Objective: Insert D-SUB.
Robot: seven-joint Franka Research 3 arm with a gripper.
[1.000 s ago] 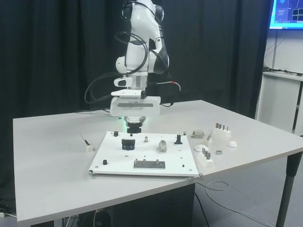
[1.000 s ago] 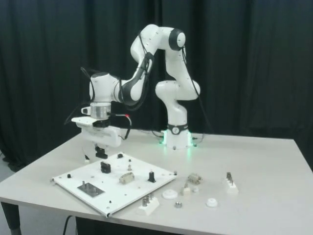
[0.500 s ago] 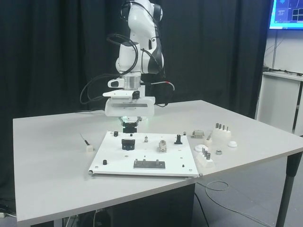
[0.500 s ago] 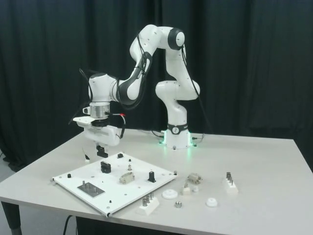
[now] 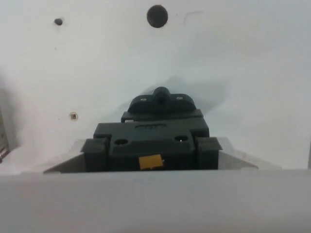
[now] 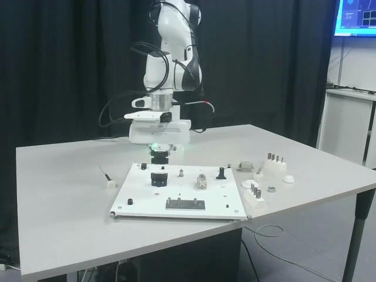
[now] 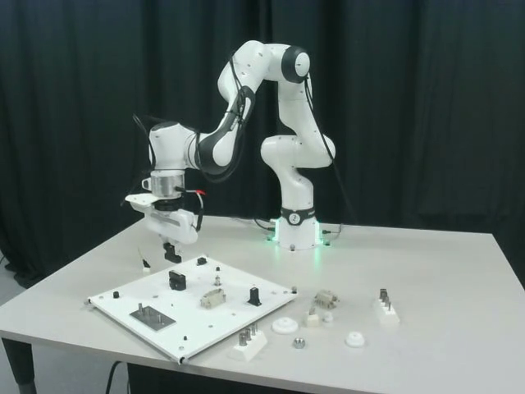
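Hovering over the board's (image 6: 182, 197) far edge, end effector (image 6: 159, 157) clamped on a black plug (image 5: 151, 145).
The socket (image 6: 158, 178) lies just nearer the board's middle, below.

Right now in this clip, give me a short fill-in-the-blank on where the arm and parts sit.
1. The gripper hangs over the ____ board.
2. That board lies on the ____ table.
3. In the wrist view, the part between the fingers is ____ in colour.

Missing words: white; grey; black
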